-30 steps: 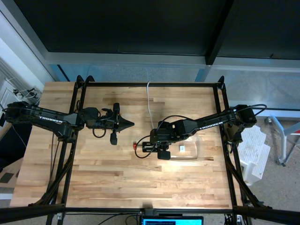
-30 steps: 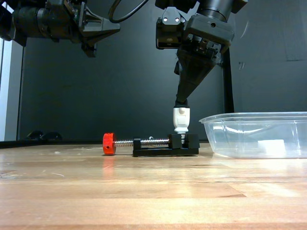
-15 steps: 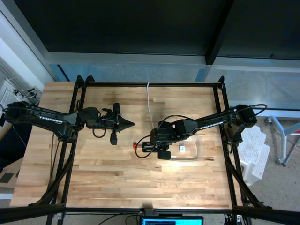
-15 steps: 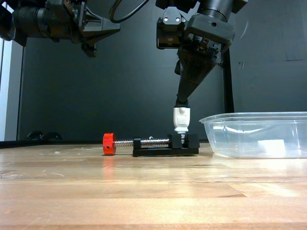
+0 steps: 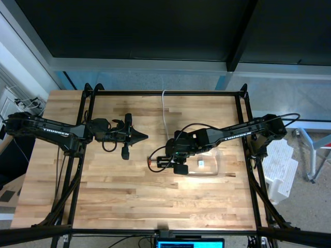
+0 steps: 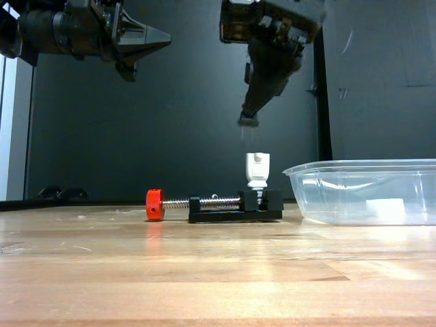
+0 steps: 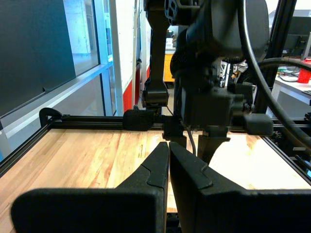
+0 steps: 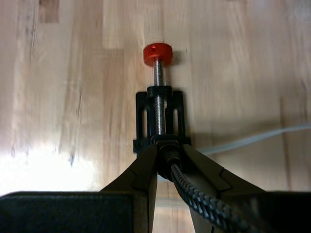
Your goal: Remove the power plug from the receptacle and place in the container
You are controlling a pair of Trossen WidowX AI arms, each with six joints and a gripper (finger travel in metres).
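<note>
**Q:** At far left, what does the left gripper [image 6: 165, 36] do?

**A:** It hangs high, fingers pressed together, well apart from the work.

**Q:** And at centre?

**A:** The right gripper [image 6: 249, 116] pinches the power plug [image 6: 248, 122], held upright above the receptacle [image 6: 257, 168] and apart from it. The container [image 6: 327, 197] lies to the right, so the likely next move is to carry rightward, then lower.

White "TROSSEN" on left arm [image 5: 54, 132] link, near desk's [image 5: 129, 206] left edge. Same word, fainter, on right arm [image 5: 239, 133]. Sticker [image 5: 200, 164] in container [image 5: 221, 164]: nothing legible.
</note>
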